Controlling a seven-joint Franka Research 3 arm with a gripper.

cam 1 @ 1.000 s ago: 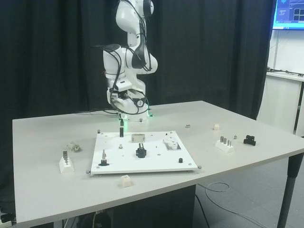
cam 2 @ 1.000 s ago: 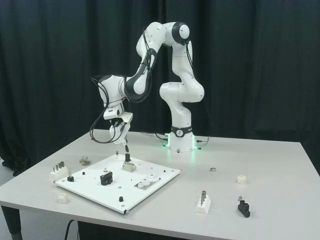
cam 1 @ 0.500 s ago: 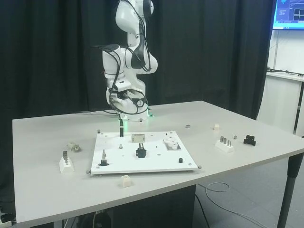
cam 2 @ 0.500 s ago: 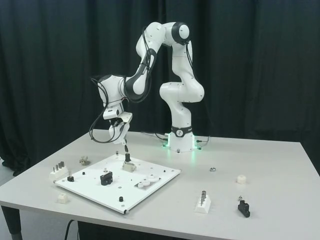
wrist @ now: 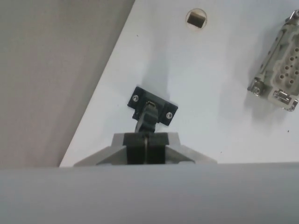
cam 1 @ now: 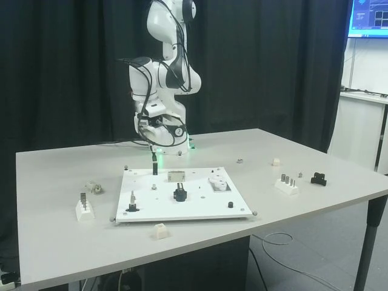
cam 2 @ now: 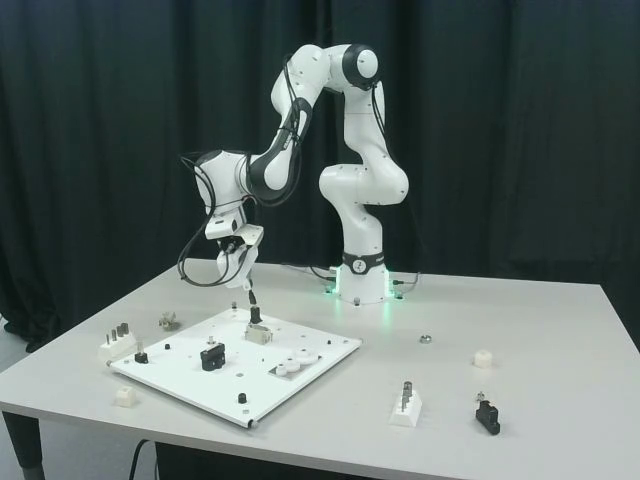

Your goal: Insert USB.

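In the wrist view, the gripper [wrist: 145, 139] is hanging over a white board [wrist: 224, 102], its two black fingers [wrist: 136, 144] pressed together around a black USB plug [wrist: 147, 116] whose tip is reaching toward a black socket block [wrist: 153, 105] fastened to the board with two screws; whether the tip is touching the socket cannot be told. A grey multi-pin connector [wrist: 279, 70] is lying on the same board, well apart from the socket, and a small round recess [wrist: 197, 17] is showing farther along the board. In the first room view, the white arm [cam 1: 162, 60] is bending down over the far left part of the board [cam 1: 200, 206], the gripper [cam 1: 153, 148] is holding the plug [cam 1: 155, 159] upright just above the socket block [cam 1: 155, 170], and a black part [cam 1: 180, 194] is sitting near the board's middle. On the grey table [cam 1: 54, 242], a white block with pins [cam 1: 84, 209] is standing to the left of the board, a small white block [cam 1: 160, 230] is lying in front of it, and another pin block [cam 1: 287, 184] is standing to its right. In the second room view, the gripper [cam 2: 246, 284] is holding the plug [cam 2: 251, 297] above the socket block [cam 2: 256, 316] at the board's far edge, while green light [cam 2: 338, 291] is glowing at the arm's base.
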